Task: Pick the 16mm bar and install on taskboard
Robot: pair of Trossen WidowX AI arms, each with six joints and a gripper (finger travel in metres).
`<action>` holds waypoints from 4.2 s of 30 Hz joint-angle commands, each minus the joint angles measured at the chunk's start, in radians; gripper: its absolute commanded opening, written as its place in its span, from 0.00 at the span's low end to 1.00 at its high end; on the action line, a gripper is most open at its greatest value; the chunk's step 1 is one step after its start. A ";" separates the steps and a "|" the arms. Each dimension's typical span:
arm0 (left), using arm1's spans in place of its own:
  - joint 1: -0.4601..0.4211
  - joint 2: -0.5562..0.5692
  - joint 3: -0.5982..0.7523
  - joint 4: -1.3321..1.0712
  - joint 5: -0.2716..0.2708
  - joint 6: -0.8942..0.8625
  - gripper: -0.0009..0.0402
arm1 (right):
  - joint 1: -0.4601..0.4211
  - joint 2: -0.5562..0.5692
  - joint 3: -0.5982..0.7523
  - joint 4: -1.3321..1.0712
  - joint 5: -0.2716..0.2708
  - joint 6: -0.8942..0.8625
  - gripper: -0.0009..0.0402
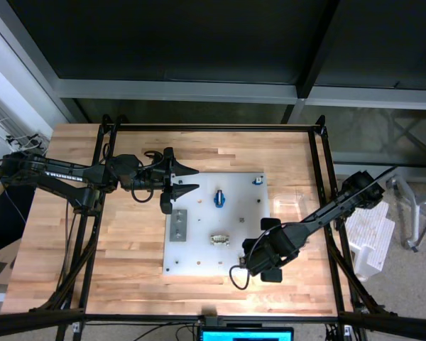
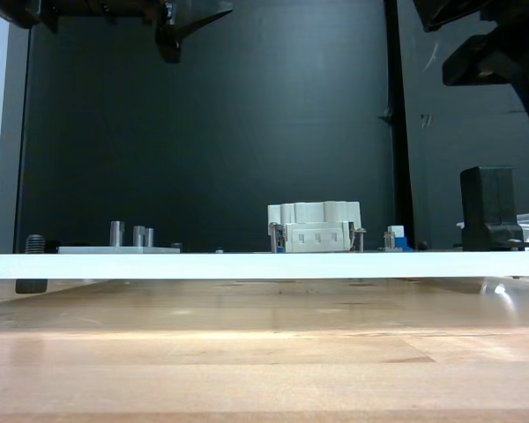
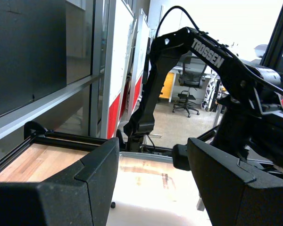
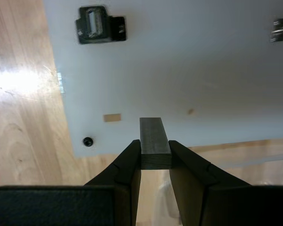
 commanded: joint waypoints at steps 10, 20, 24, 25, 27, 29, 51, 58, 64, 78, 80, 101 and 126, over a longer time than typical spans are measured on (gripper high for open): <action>0.000 0.000 0.000 -0.001 0.000 0.000 0.50 | 0.034 0.050 0.032 0.001 -0.017 0.028 0.16; 0.001 0.000 0.000 0.000 0.000 0.000 0.50 | 0.049 0.069 0.032 0.009 -0.021 0.048 0.16; 0.001 0.000 0.000 0.000 0.000 0.000 0.50 | 0.051 0.074 0.032 0.021 -0.021 0.048 0.16; 0.000 0.000 0.000 0.000 0.000 0.000 0.50 | 0.052 0.074 0.032 0.021 -0.021 0.048 0.16; 0.001 0.000 0.000 0.000 0.000 0.000 0.50 | 0.053 0.074 0.032 0.021 -0.021 0.049 0.16; 0.000 0.000 0.000 0.000 0.000 0.000 0.50 | 0.053 0.082 0.032 0.020 -0.026 0.048 0.16; 0.000 0.000 0.000 0.000 0.000 0.000 0.50 | 0.051 0.101 0.031 0.034 -0.024 0.044 0.16; 0.000 0.000 0.000 0.000 0.000 0.000 0.50 | 0.051 0.101 0.031 0.034 -0.025 0.040 0.16; 0.000 0.000 0.000 0.000 0.000 0.000 0.50 | 0.051 0.101 0.031 0.035 -0.029 0.039 0.16; 0.000 0.000 0.000 0.000 0.000 0.000 0.50 | 0.051 0.101 0.031 0.032 -0.027 0.037 0.16; 0.000 0.000 0.000 0.000 0.000 0.000 0.50 | 0.051 0.101 0.031 0.034 -0.027 0.036 0.16; 0.000 0.000 0.000 0.000 0.000 0.000 0.50 | 0.051 0.101 0.017 0.055 -0.043 0.022 0.15; 0.001 0.000 0.000 0.000 0.000 0.000 0.50 | 0.050 0.100 -0.072 0.157 -0.043 0.022 0.27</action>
